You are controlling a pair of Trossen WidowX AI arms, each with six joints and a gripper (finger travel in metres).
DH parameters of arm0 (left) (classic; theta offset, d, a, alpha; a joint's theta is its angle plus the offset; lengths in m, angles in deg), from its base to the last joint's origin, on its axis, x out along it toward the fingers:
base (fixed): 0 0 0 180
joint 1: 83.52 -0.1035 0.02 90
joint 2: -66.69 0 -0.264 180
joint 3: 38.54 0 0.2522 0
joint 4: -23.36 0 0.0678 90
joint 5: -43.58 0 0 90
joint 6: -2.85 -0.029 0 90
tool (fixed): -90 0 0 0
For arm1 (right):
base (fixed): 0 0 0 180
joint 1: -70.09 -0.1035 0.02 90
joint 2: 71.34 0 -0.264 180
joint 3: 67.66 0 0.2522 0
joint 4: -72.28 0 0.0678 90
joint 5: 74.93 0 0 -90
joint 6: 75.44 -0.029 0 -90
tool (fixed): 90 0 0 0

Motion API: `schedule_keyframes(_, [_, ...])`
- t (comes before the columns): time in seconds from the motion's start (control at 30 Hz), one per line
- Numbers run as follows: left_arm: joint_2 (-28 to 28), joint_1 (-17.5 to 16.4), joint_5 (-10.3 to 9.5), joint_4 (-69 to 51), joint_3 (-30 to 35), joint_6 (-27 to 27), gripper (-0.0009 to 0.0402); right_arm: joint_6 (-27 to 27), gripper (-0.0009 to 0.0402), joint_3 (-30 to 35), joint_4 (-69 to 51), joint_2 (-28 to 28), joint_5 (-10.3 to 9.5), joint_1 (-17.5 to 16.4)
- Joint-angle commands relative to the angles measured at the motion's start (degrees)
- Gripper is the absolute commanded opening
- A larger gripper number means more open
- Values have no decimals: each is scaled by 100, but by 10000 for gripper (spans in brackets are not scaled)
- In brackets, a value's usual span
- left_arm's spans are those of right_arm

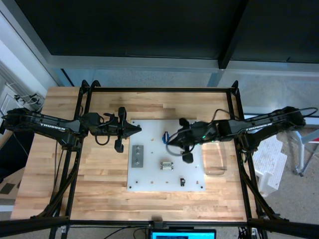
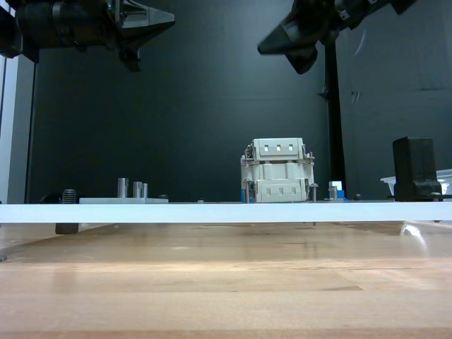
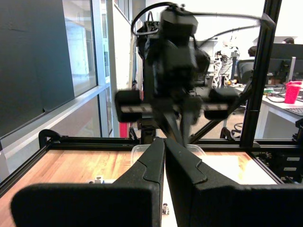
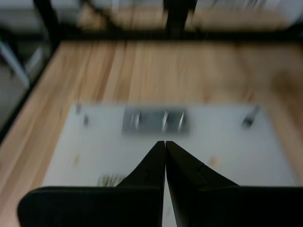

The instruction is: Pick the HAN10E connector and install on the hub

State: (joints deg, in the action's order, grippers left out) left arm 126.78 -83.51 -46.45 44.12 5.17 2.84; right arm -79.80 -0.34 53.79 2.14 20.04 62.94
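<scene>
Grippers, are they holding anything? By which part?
No, nothing is held. The left gripper and the right gripper are both shut and empty, up in the air. The HAN10E connector sits on the hub, apart from both.

- I can read "TROSSEN" in white letters along the long black forearm link of the left arm point(image 1: 50, 127)
- The matching black link of the right arm point(image 1: 255, 128) carries similar white lettering, which I cannot make out
- I find nothing else legible

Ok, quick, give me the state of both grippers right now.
Left gripper: closed, empty, raised above the white square plate's far left corner.
Right gripper: closed, empty, raised above that plate's far middle.
</scene>
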Motion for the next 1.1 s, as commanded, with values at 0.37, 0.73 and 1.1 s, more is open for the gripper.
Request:
schedule_keyframes(0.37, [0,0,0,2,0,0,0,337,0,-1585,2704,-1075,7,564])
schedule_keyframes(0.73, [0,0,0,2,0,0,0,396,0,-1755,2951,-1191,-151,732])
schedule_keyframes(1.1, [2,0,-2,2,0,0,0,468,0,-1657,2944,-1202,-308,780])
